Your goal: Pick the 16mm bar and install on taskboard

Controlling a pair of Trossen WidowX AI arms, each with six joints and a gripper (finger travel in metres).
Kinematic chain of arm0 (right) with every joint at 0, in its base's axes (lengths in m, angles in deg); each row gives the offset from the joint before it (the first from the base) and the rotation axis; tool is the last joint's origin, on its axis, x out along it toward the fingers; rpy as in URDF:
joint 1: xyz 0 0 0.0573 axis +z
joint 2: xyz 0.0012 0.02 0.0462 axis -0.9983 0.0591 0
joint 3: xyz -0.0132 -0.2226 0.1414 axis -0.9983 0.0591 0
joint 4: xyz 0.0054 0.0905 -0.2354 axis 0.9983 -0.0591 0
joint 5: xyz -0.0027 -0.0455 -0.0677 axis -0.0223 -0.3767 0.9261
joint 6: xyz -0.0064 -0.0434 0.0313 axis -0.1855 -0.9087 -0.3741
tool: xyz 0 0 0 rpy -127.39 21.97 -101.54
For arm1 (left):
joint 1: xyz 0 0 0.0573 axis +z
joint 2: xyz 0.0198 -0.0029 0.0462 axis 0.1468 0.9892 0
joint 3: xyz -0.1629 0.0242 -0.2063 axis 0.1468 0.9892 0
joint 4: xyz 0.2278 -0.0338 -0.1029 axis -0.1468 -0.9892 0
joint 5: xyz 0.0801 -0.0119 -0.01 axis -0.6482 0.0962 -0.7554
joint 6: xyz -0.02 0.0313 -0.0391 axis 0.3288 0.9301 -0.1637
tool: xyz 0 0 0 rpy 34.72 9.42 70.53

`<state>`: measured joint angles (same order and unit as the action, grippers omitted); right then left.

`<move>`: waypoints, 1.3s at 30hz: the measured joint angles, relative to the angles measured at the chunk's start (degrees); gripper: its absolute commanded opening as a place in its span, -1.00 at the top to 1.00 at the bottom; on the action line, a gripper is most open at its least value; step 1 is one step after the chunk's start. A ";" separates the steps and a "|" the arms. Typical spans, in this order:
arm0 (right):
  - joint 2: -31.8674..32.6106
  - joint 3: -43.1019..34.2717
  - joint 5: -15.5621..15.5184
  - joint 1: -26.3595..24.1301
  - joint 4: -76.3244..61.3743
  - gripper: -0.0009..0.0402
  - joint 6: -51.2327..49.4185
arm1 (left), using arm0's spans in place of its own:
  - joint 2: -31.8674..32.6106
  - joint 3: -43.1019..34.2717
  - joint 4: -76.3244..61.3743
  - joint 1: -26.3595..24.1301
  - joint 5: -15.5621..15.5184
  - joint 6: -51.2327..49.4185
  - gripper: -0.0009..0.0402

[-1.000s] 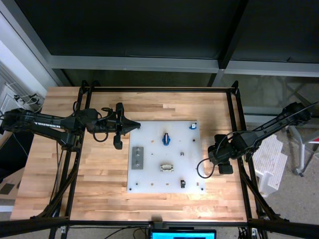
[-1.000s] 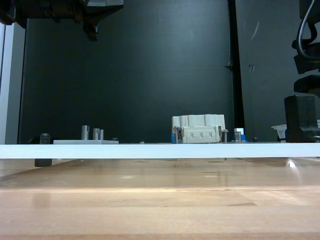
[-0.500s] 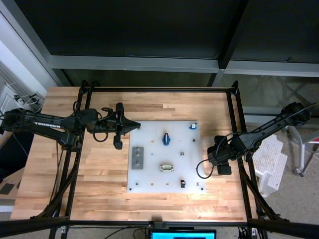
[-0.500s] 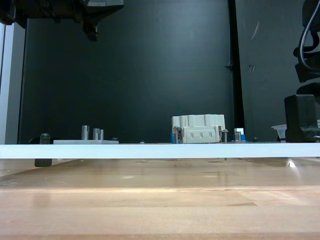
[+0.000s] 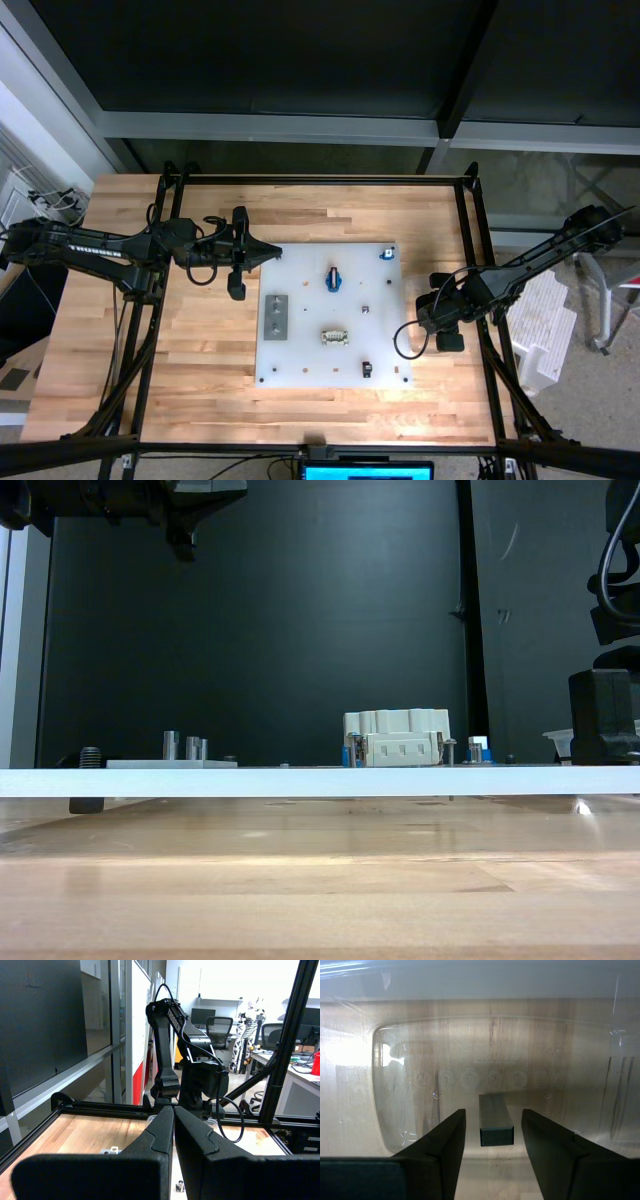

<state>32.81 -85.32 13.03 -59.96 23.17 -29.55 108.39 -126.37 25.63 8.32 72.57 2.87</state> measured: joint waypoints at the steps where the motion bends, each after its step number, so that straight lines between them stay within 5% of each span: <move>1: 0.00 0.00 0.02 0.02 0.00 0.36 0.00 | -0.02 0.00 0.00 0.00 -0.02 0.02 0.96; 18: -0.04 0.00 0.09 0.02 -0.04 0.95 0.00 | -0.02 0.02 0.00 0.00 0.00 0.00 0.96; 39: -0.31 -11.67 -0.07 0.02 -10.38 0.95 0.11 | -0.02 0.00 0.00 0.00 -0.02 0.02 0.96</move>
<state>32.51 -97.00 12.96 -59.94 12.79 -29.44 108.37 -126.37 25.63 8.32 72.55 2.89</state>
